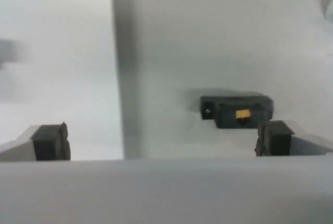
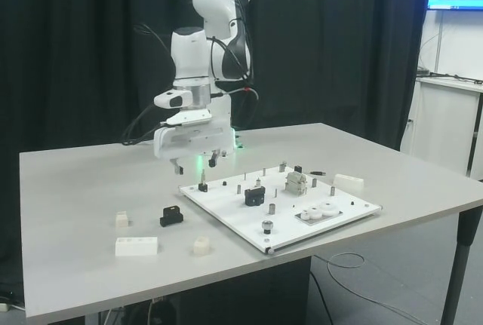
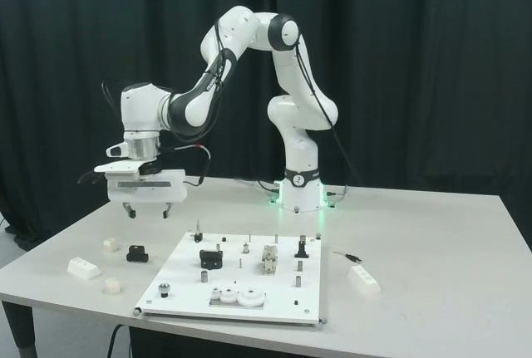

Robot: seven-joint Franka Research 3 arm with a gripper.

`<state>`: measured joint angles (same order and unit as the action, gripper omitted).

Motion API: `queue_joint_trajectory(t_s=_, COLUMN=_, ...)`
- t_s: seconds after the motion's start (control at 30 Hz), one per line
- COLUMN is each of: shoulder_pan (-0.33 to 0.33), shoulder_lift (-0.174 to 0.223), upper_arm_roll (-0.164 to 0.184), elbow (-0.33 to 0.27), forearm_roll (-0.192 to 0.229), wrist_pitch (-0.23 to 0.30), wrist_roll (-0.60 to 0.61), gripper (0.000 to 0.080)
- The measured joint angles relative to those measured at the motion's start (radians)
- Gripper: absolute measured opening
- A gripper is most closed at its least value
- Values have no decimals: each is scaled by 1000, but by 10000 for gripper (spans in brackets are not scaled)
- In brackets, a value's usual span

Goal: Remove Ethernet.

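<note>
boxy claw [image 1: 161, 143] spread wide, flat white board [image 2: 332, 223]

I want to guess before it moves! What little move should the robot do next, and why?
Probably a short move down toward the small black part. The pincer is open and holds nothing, and in the room views it hangs above the grey table near the corner of the white board. In the wrist view the black part lies close to one finger, not yet between them.
</note>
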<state>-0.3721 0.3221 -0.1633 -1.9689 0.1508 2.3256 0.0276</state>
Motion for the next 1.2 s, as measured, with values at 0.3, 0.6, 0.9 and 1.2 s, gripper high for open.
queue_joint_trajectory(t_s=0.3, shoulder_pan=12, shoulder_lift=-59, upper_arm_roll=0, elbow=-71, forearm_roll=0, wrist_pitch=-3, wrist_roll=0, gripper=800)
queue_joint_trajectory(t_s=0.6, shoulder_pan=26, shoulder_lift=-112, upper_arm_roll=0, elbow=-155, forearm_roll=0, wrist_pitch=10, wrist_roll=3, gripper=800)
queue_joint_trajectory(t_s=0.9, shoulder_pan=31, shoulder_lift=-137, upper_arm_roll=0, elbow=-246, forearm_roll=-1, wrist_pitch=82, wrist_roll=40, gripper=800)
queue_joint_trajectory(t_s=1.2, shoulder_pan=35, shoulder_lift=-150, upper_arm_roll=0, elbow=-331, forearm_roll=-20, wrist_pitch=181, wrist_roll=35, gripper=800)
